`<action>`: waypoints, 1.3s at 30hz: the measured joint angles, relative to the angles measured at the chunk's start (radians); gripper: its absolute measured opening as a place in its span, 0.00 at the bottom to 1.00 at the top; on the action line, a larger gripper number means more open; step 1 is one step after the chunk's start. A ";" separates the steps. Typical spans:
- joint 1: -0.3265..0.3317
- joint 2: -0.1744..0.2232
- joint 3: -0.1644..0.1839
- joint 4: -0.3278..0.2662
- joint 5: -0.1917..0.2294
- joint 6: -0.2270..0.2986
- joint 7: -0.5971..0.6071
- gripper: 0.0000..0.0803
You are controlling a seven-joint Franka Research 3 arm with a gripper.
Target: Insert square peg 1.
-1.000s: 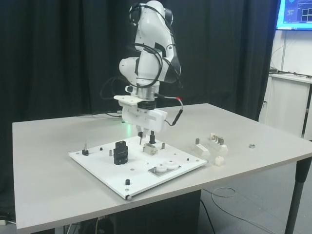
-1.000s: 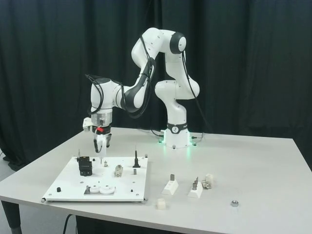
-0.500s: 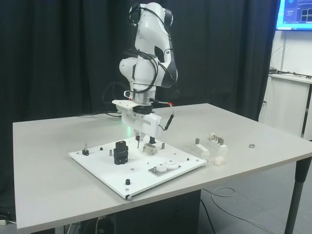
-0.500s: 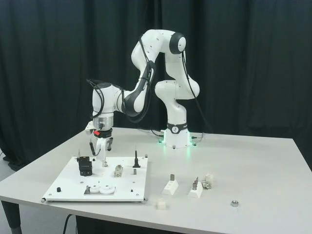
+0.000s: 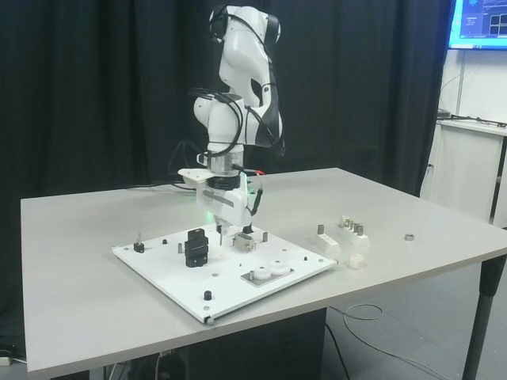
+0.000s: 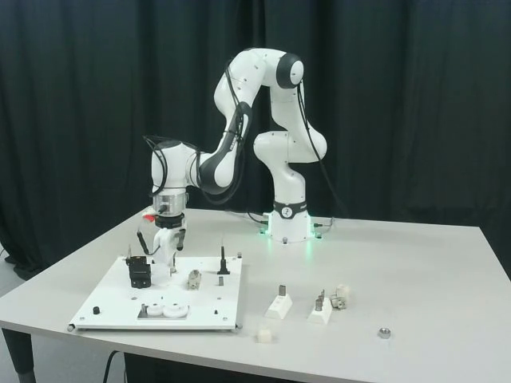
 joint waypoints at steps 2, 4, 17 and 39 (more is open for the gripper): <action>0.000 0.000 -0.001 -0.003 0.004 0.007 0.003 0.04; 0.000 0.001 -0.002 -0.004 0.007 0.010 0.004 0.04; 0.000 0.011 -0.004 -0.003 0.039 0.028 0.017 0.04; 0.000 0.046 -0.001 0.032 0.068 0.029 -0.002 0.04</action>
